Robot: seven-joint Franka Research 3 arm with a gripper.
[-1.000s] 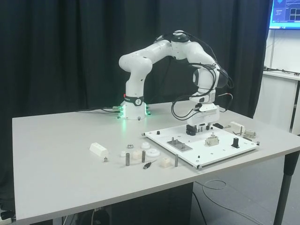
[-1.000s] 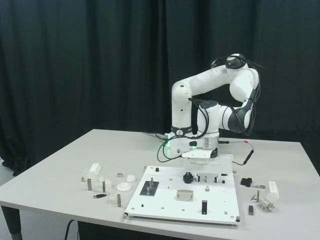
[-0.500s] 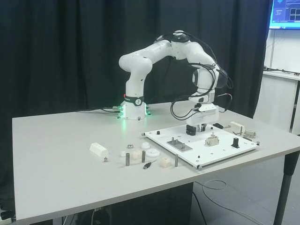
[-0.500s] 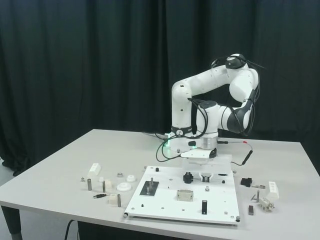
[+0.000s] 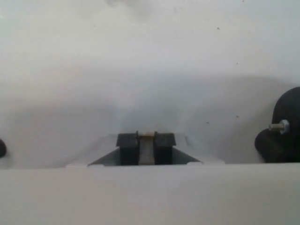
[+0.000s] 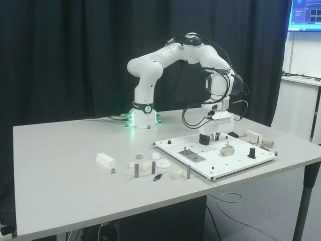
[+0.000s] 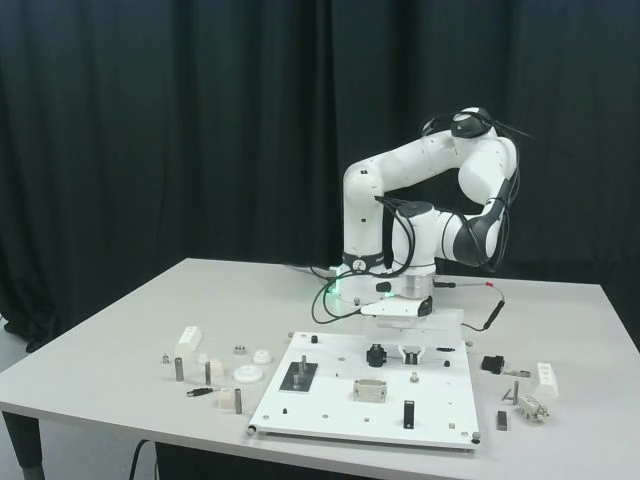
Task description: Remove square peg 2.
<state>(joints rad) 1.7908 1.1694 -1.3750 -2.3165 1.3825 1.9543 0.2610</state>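
In the wrist view, the gripper [image 5: 146, 143] is seen clamped on a slim square peg [image 5: 146, 151], mostly hidden between black pads [image 5: 127, 149]; a black knob [image 5: 282, 131] is cut off at the edge. In the first room view, the peg is lost behind the gripper [image 6: 216, 134] above the white board [image 6: 235, 161]. In the second room view, only the gripper [image 7: 411, 353] is made out.

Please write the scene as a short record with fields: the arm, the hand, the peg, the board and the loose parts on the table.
arm: white seven-joint arm, bent down over the far side of the board
hand: hand shut on the peg, low above the board
peg: small pale square peg between the black finger pads
board: flat white assembly board on the grey table
black knob: round black knob on the board, beside the hand
loose parts: white block on the table, off the board
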